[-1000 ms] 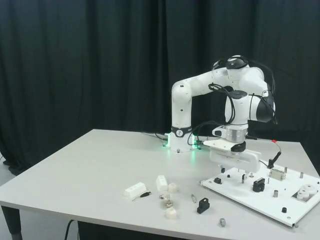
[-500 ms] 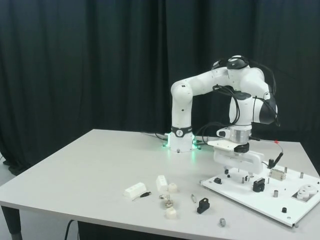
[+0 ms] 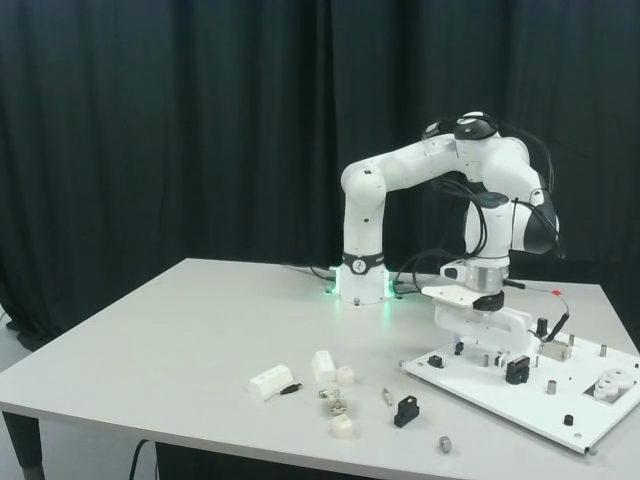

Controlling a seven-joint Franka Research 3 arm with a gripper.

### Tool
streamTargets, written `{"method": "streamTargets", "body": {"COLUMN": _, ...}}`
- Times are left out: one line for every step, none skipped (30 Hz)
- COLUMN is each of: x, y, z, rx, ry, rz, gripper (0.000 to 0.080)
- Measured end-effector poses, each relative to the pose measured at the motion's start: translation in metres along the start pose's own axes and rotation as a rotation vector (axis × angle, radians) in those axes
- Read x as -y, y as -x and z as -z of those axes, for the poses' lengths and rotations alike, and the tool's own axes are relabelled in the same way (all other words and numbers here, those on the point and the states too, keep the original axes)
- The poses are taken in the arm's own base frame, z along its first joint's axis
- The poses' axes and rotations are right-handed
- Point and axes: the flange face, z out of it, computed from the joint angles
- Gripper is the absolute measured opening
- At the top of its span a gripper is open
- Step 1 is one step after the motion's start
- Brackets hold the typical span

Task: Remove square peg 2.

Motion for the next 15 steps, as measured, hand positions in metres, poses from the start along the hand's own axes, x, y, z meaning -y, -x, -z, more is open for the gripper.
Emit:
{"method": "streamTargets", "body": {"x": -0.0003, "y": 0.0006, "z": -0.0003, "rx": -0.001, "ry": 0.000, "rz": -0.007, "gripper": 0.0800}}
{"method": "streamTargets", "body": {"x": -0.0007, "y": 0.0013, "z": -0.0007, "rx": -0.001, "ry": -0.001, "rz": -0.013, "gripper": 0.0800}}
{"method": "streamTargets", "body": {"x": -0.0010, "y": 0.0018, "z": -0.0010, "rx": -0.002, "ry": -0.001, "rz": -0.019, "gripper": 0.0800}}
{"method": "streamTargets", "body": {"x": -0.0013, "y": 0.0024, "z": -0.0013, "rx": -0.003, "ry": -0.002, "rz": -0.024, "gripper": 0.0800}}
{"method": "streamTargets", "body": {"x": -0.0016, "y": 0.0029, "z": -0.0015, "rx": -0.003, "ry": -0.002, "rz": -0.029, "gripper": 0.0800}}
{"method": "streamTargets", "body": {"x": -0.0019, "y": 0.0035, "z": -0.0018, "rx": -0.004, "ry": -0.003, "rz": -0.035, "gripper": 0.0800}}
{"method": "streamTargets", "body": {"x": -0.0022, "y": 0.0040, "z": -0.0020, "rx": -0.004, "ry": -0.003, "rz": -0.040, "gripper": 0.0800}}
{"method": "streamTargets", "body": {"x": -0.0026, "y": 0.0046, "z": -0.0023, "rx": -0.004, "ry": -0.003, "rz": -0.044, "gripper": 0.0800}}
{"method": "streamTargets", "body": {"x": -0.0030, "y": 0.0052, "z": -0.0025, "rx": -0.004, "ry": -0.003, "rz": -0.048, "gripper": 0.0800}}
{"method": "streamTargets", "body": {"x": -0.0034, "y": 0.0058, "z": -0.0028, "rx": -0.004, "ry": -0.003, "rz": -0.049, "gripper": 0.0800}}
{"method": "streamTargets", "body": {"x": -0.0038, "y": 0.0064, "z": -0.0031, "rx": -0.004, "ry": -0.003, "rz": -0.049, "gripper": 0.0800}}
{"method": "streamTargets", "body": {"x": -0.0043, "y": 0.0070, "z": -0.0034, "rx": -0.004, "ry": -0.003, "rz": -0.049, "gripper": 0.0800}}
{"method": "streamTargets", "body": {"x": -0.0046, "y": 0.0077, "z": -0.0037, "rx": -0.004, "ry": -0.003, "rz": -0.049, "gripper": 0.0800}}
{"method": "streamTargets", "body": {"x": -0.0049, "y": 0.0083, "z": -0.0041, "rx": -0.004, "ry": -0.004, "rz": -0.048, "gripper": 0.0800}}
{"method": "streamTargets", "body": {"x": -0.0052, "y": 0.0088, "z": -0.0045, "rx": -0.004, "ry": -0.004, "rz": -0.047, "gripper": 0.0800}}
